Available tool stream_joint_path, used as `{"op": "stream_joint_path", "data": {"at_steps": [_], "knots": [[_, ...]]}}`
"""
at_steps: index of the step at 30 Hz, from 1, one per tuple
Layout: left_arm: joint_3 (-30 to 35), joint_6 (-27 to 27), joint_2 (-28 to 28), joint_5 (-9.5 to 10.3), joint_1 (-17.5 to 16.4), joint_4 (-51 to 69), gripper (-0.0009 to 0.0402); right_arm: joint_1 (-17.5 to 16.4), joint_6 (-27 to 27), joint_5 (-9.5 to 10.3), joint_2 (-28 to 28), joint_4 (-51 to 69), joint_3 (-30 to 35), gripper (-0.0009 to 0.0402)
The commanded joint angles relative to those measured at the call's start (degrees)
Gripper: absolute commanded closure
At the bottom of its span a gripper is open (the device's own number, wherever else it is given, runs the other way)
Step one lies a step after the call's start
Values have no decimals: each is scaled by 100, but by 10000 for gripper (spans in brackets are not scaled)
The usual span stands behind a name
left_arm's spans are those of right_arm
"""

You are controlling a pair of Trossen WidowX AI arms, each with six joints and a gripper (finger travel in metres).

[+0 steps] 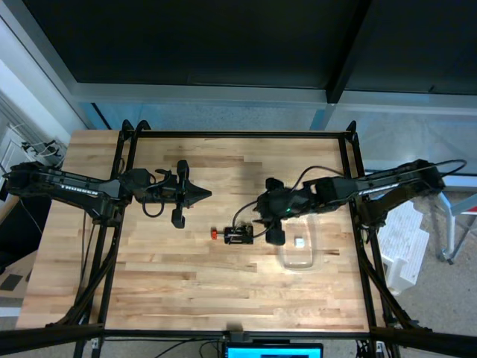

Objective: Pick the RCA connector and install on taskboard

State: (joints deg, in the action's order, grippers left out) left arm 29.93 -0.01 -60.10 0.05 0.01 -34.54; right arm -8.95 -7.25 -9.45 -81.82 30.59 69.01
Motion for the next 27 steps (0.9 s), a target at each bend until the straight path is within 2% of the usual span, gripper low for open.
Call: {"op": "stream_joint_path", "data": {"at_steps": [1, 4, 7, 10, 18, 27], "knots": [[2, 0, 0, -2, 0, 0, 393, 138, 238, 11, 409, -564, -352, 290], [2, 0, 0, -2, -2, 0, 393, 245, 393, 74, 824, -1309, -776, 325], [2, 0, 0, -2, 0, 0, 393, 400, 374, 343, 1198, -2039, -1220, 361], [2, 0, 0, -2, 0, 0, 393, 533, 369, 472, 1502, -2651, -1637, 397], [2, 0, 0, -2, 0, 0, 393, 645, 472, 485, 2090, -4299, -2649, 393], [2, 0, 0, -2, 0, 0, 393, 647, 501, 498, 2540, -5600, -3495, 393]]}}
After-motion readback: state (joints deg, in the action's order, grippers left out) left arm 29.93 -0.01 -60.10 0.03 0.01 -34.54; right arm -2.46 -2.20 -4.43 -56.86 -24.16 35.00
